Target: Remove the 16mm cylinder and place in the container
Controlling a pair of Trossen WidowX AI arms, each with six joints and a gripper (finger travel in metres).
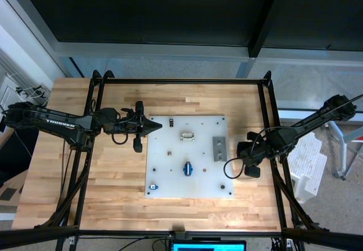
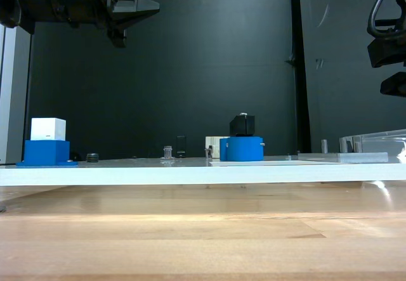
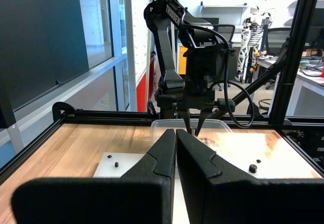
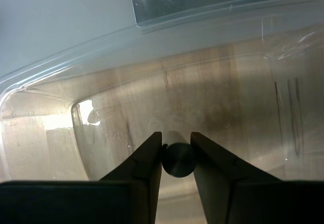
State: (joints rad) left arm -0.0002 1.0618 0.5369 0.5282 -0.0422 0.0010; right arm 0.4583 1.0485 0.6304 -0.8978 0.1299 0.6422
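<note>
Right gripper (image 4: 176,138) has its fingers narrowly parted, pinching the short silvery-grey metal cylinder (image 4: 178,159) over the interior of the clear rectangular plastic tub (image 4: 76,57). Left gripper (image 3: 176,133), fingers pressed together with nothing between them, hovers by the left edge of the white board (image 1: 170,171).

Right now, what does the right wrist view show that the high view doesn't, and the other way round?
Only the right wrist view: the 16mm cylinder clamped in the right claw, above the floor of the clear container.

Only the high view: the left claw, shut, raised over the left edge of the white board, and the blue connector.

Both: the right claw beside the board's right edge, and the grey block.
</note>
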